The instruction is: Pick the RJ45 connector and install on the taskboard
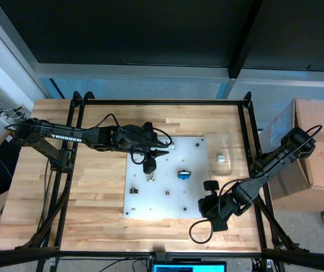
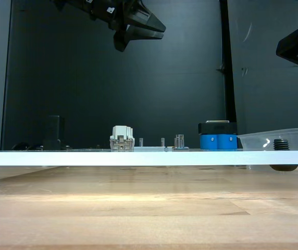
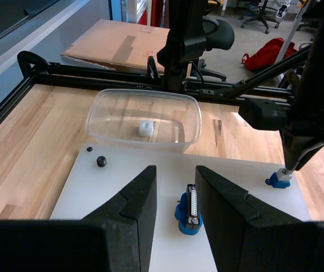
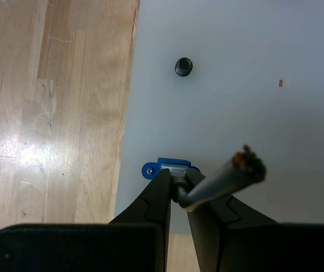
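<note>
Right gripper (image 4: 178, 177) at the near right corner of the white taskboard (image 4: 235, 85). Its jaws are clamped on the RJ45 connector (image 4: 177, 169), which has a short cable stub (image 4: 224, 178) (bare wire ends show at the cut). The connector is held at a blue seat (image 4: 152, 169) by the board's edge, and how far in it is cannot be told. Left gripper (image 3: 175, 173) above the board's far part, jaws apart and empty, with a blue D-sub mount (image 3: 188, 208) and a clear tub (image 3: 102, 122) ahead.
</note>
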`<action>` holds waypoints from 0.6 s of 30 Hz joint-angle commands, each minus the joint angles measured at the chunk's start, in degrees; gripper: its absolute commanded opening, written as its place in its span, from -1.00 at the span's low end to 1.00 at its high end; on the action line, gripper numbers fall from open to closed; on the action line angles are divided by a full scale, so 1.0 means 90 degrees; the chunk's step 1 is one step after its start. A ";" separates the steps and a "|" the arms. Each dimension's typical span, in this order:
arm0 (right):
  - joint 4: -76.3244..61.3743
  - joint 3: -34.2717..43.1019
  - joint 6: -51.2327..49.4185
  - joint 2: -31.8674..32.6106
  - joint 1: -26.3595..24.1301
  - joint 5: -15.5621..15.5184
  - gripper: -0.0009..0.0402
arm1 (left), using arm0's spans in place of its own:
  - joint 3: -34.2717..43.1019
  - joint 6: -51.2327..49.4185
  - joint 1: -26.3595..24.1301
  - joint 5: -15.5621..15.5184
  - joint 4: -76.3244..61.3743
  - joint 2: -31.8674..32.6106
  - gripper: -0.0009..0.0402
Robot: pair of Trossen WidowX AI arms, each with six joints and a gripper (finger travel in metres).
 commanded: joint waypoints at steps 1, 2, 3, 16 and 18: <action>-0.0012 -0.0002 0.0032 -0.0029 0.0002 -0.0019 -0.95 | 0.0002 0.0000 0.0000 0.0002 0.0002 0.0000 -0.52; -0.0012 -0.0002 0.0032 -0.0049 0.0002 -0.0017 -0.95 | 0.0002 0.0002 0.0002 0.0002 0.0002 0.0000 -0.52; -0.0010 -0.0002 0.0034 -0.0058 0.0002 -0.0017 -0.94 | 0.0002 0.0002 0.0000 0.0002 0.0002 0.0000 -0.52; -0.0032 0.0114 0.0092 -0.0172 0.0002 -0.0017 -0.37 | 0.0002 0.0000 0.0002 0.0002 0.0005 0.0000 -0.52; -0.0114 0.0134 0.0148 -0.0219 0.0002 -0.0017 -0.27 | 0.0002 0.0000 0.0000 0.0002 0.0005 0.0000 -0.52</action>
